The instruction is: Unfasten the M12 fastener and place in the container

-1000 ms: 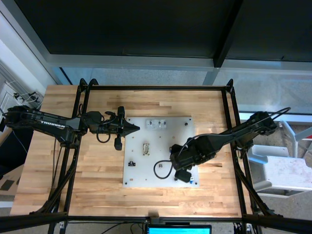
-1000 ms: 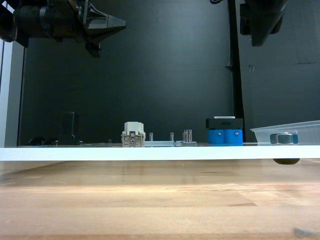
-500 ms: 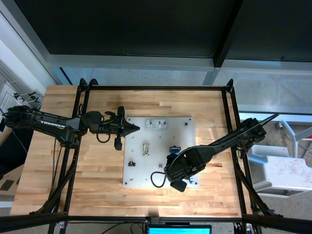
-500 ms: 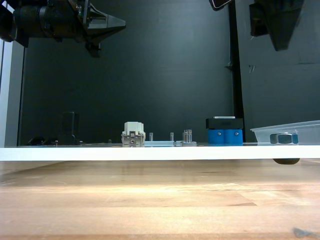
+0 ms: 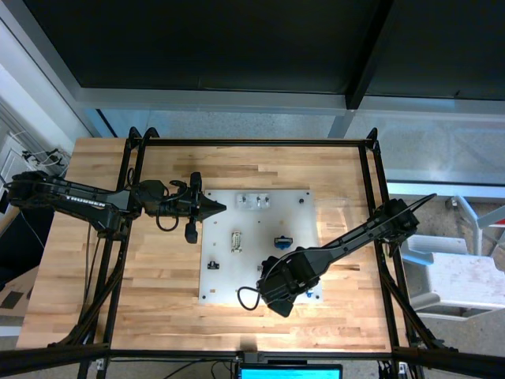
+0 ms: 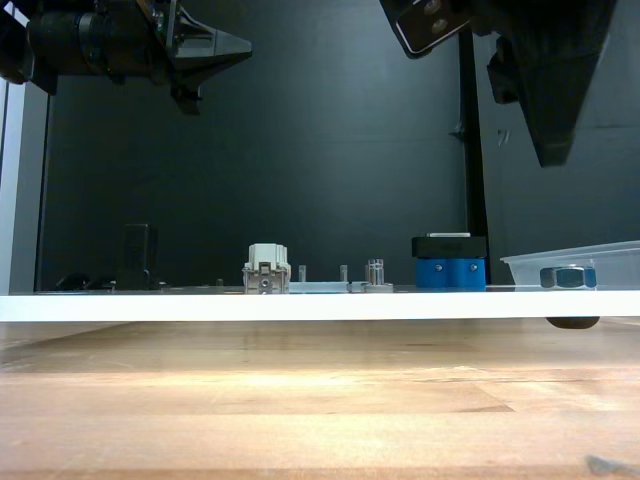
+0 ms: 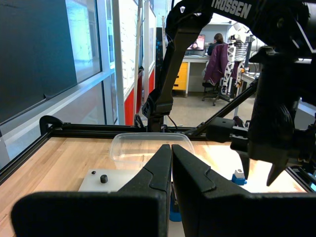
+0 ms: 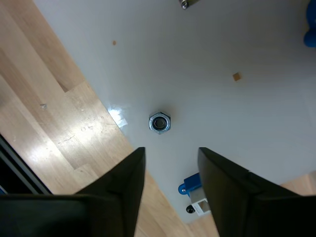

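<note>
A small silver M12 nut [image 8: 159, 122] sits on its stud on the white board [image 8: 232, 118], a dark core showing in its hole. From table height the nut [image 6: 568, 277] stands in front of the clear container [image 6: 585, 259]. My right gripper [image 8: 170, 150] hangs open high above the nut, fingers spread and nothing between them. It hovers over the board's near right part [image 5: 278, 294]. The container [image 7: 150, 146] lies empty on the wood beyond the board. My left gripper [image 7: 171, 147] is shut and empty, parked high at the board's far left edge [image 5: 219, 208].
A blue block [image 6: 450, 272], a beige connector [image 6: 266, 272] and small silver posts [image 6: 375, 272] stand on the board. A little blue clip [image 8: 195, 190] sits at the board's edge near the nut. A black frame [image 5: 252, 143] rings the table.
The right arm has swung toward the near edge and leftward over the board, and its gripper has come lower. The left arm and the nut have not moved.
</note>
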